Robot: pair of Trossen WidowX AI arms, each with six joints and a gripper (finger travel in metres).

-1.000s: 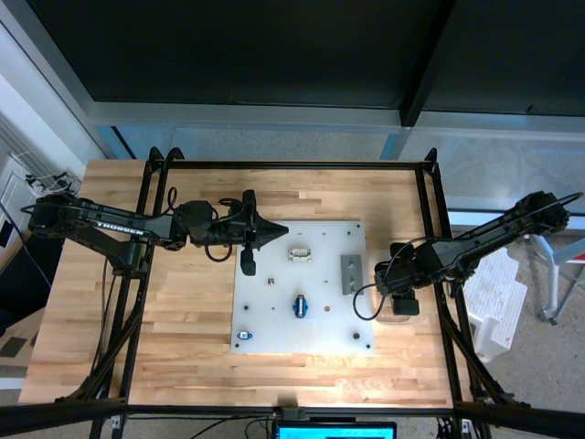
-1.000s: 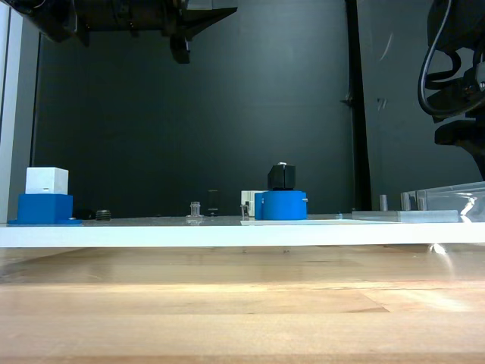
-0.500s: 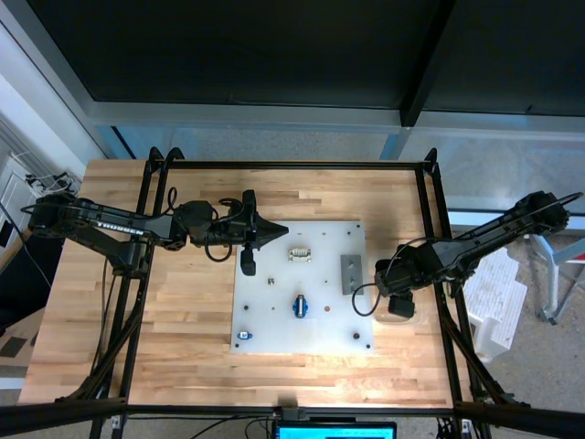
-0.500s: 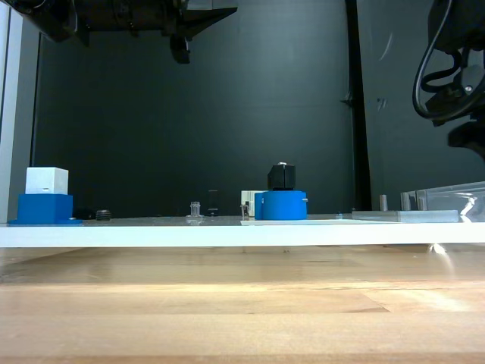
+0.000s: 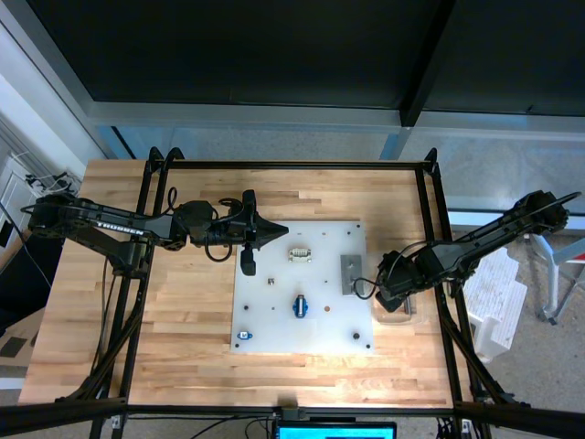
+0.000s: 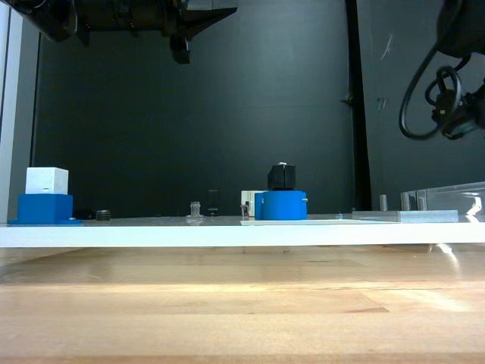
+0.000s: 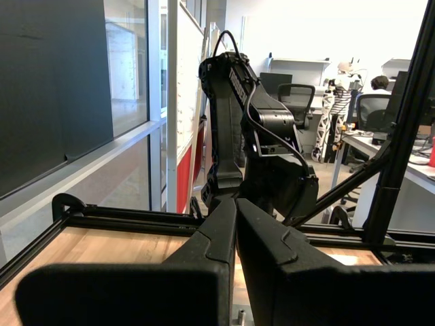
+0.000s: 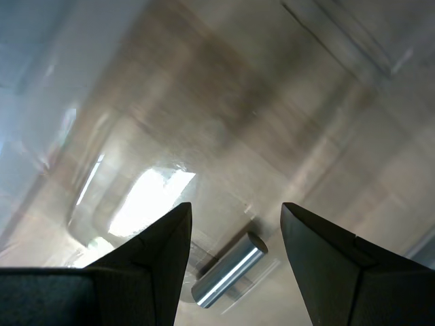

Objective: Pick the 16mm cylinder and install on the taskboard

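In the high view, the large flat white square taskboard lay on the pale wooden desk. On the taskboard stood a rectangular grey metal block near its right edge, a blue round fitting about its middle, and a beige connector toward its far edge. The black left gripper hung over the taskboard's far left corner, pointing across the taskboard. The black right gripper was just off the taskboard's right edge, above a clear plastic tray that sat beside that edge.

In the low view, the taskboard showed as a white slab edge-on, with the blue round fitting on it and a blue block topped by a white cube at its left end. The left gripper was high above the taskboard. The right gripper hung above the clear plastic tray past the taskboard's right end (only part of it showed).

In the left wrist view, the left gripper had its jaws pressed together on nothing, and the black right arm stood beyond them.

In the right wrist view, the right gripper had its jaws spread wide. The small short grey metal 16mm cylinder lay on its side on the floor of the clear plastic tray, off the taskboard, between the two fingers and apart from both.
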